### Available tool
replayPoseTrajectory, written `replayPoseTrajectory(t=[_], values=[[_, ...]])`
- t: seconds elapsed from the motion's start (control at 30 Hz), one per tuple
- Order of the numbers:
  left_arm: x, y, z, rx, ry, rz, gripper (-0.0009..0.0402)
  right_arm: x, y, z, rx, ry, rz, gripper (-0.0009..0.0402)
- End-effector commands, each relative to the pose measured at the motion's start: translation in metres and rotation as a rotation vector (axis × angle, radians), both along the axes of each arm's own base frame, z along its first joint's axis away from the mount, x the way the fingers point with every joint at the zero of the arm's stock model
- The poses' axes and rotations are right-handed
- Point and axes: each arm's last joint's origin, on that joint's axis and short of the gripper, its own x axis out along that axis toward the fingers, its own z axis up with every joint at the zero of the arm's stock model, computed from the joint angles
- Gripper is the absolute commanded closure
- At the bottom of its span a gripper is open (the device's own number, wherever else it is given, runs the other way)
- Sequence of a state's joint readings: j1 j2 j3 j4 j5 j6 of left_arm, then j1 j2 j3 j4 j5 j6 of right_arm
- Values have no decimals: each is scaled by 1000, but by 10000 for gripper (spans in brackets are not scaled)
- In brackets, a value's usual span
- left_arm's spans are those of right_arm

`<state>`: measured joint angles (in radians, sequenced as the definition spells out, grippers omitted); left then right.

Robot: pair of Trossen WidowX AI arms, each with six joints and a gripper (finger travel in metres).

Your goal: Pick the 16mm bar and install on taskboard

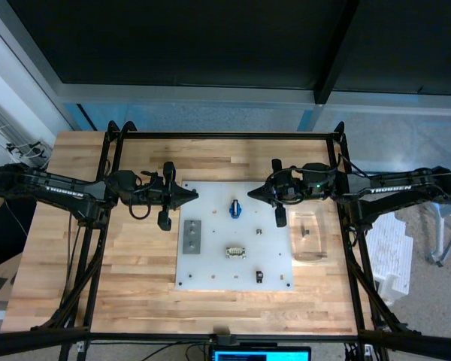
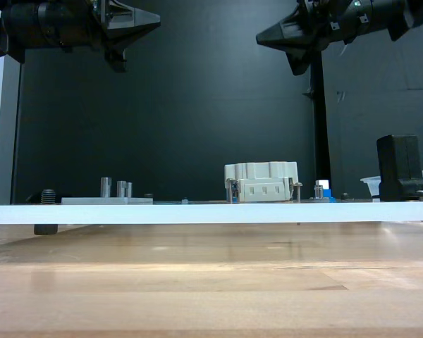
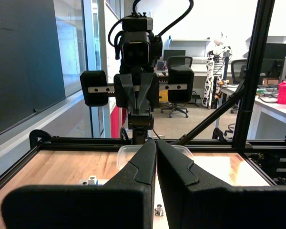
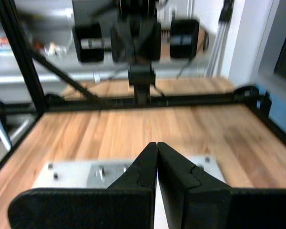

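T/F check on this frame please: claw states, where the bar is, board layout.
1. The left claw and the right claw are both shut and hold nothing. True.
2. The 16mm bar is seated in the taskboard. False: it lies in the clear tray beside the taskboard's right edge.
3. Both claws hang well above the taskboard, tips pointing toward each other. True.
4. The blue knob sits on the grey block. False: they stand apart on the taskboard.
5. The right claw touches the connector. False: it hangs high above the taskboard.

Two grippers [image 1: 197,191] [image 1: 248,194], one taskboard [image 1: 210,265], one clear tray [image 1: 320,226].
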<state>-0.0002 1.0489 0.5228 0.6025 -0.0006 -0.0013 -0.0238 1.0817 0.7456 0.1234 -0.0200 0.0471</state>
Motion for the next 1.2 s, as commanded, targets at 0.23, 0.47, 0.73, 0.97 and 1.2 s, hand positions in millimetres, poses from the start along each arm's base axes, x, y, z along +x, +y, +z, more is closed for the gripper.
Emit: replayPoseTrajectory(t=[0.23, 0.47, 0.73, 0.97, 1.2], values=[[0, 0, 0, 0, 0, 0, 393, -2, 0, 6, 3, 220, 2, 393], [0, 0, 0, 0, 0, 0, 393, -10, 1, 8, 6, 376, 5, 393], [0, 0, 0, 0, 0, 0, 393, -25, 2, 17, 12, 573, 5, 393], [0, 0, 0, 0, 0, 0, 393, -38, 3, 19, 21, 727, 5, 393], [0, 0, 0, 0, 0, 0, 393, -52, 5, 12, 49, 893, -12, 393]])
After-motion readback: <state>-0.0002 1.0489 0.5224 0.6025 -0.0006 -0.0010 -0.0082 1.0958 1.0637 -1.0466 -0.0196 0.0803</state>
